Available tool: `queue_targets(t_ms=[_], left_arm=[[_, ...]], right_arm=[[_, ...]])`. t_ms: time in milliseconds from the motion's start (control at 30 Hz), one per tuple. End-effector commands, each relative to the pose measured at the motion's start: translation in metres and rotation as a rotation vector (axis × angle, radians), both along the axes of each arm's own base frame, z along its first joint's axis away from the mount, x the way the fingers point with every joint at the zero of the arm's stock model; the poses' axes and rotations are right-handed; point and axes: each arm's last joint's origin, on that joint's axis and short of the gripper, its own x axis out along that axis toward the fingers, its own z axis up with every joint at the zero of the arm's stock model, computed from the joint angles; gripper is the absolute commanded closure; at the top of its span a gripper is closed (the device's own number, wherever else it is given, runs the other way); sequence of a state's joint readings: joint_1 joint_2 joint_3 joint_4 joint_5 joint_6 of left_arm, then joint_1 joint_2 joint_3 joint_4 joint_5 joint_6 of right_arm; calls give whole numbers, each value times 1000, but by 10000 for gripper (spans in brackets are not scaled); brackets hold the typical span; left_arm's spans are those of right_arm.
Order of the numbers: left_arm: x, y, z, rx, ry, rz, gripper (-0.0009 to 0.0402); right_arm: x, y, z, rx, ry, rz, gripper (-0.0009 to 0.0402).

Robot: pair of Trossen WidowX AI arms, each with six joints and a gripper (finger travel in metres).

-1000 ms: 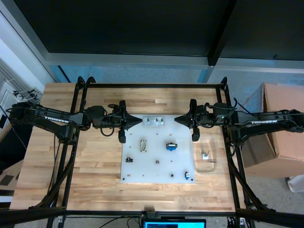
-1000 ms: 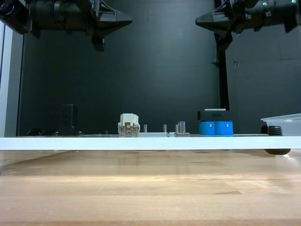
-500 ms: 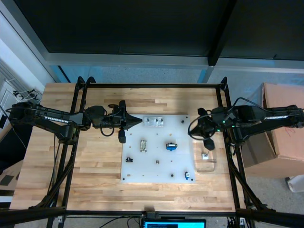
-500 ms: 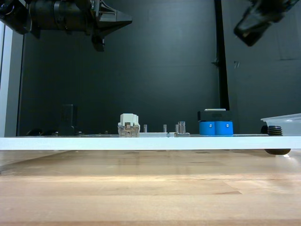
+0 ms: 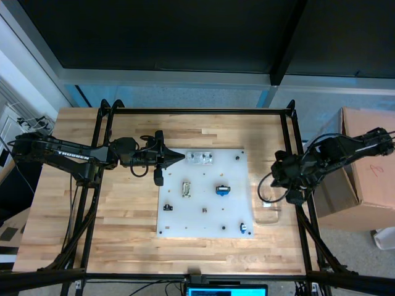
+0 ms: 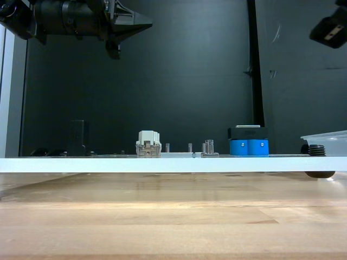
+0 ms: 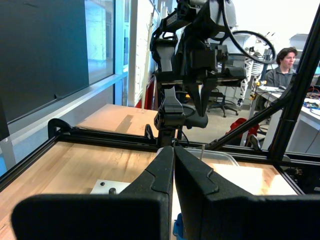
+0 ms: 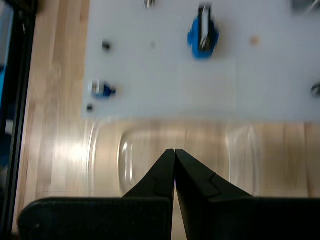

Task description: Pick the RJ45 connector and install on the taskboard

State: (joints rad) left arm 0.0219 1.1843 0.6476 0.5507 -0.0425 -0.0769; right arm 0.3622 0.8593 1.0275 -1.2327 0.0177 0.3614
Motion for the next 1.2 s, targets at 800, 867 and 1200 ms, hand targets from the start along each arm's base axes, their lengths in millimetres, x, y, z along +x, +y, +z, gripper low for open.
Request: queue_targets(t_ms=[800,867,1200], left_arm=[[0,0,0,0,-1,0,393],[0,0,0,0,0,0,393],[0,0,0,0,0,0,393]], right_arm=[[27,31,-78,-92,363,-56,215],[30,33,-87,-96,368,-54,214],[38,39,-121,-96,366,-43,217]])
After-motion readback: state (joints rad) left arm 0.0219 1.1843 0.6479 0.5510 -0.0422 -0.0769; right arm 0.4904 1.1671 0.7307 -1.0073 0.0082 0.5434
